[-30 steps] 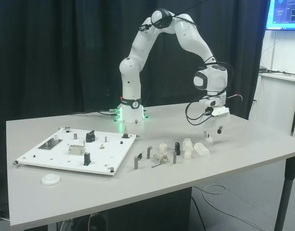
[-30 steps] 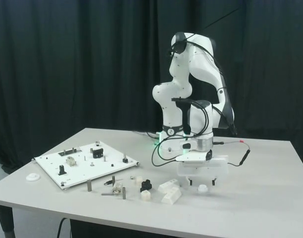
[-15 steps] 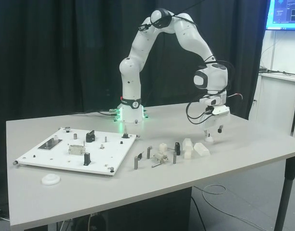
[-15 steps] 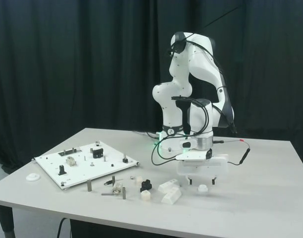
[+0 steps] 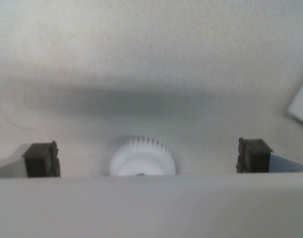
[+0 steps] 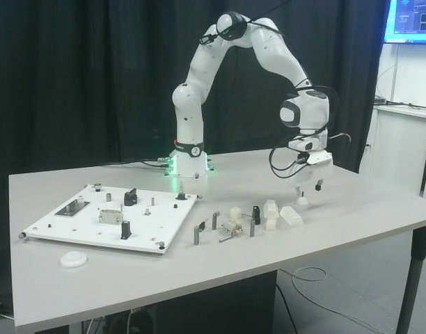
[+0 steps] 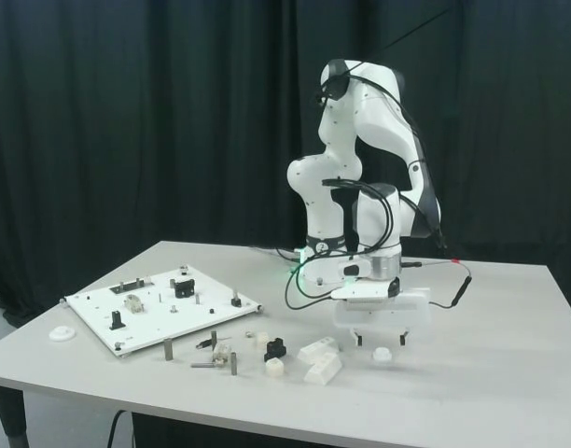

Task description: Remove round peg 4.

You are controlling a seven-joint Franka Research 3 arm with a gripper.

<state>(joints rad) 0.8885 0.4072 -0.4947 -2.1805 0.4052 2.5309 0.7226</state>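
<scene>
Higher than a second ago, the white arm's end effector hangs released, its two black fingers spread wide above one small white toothed plastic gear lying on the grey counter. One white square board carries several pegs; round peg 4 cannot be told apart.

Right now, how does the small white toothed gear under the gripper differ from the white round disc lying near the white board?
The small white toothed gear lies directly below the open gripper; the white round disc lies far from it, beside the white board. The gear shows fine teeth around its rim in the wrist view; no teeth are visible on the disc. The disc looks wider than the gear. Both are white and rest flat on the grey table.
</scene>
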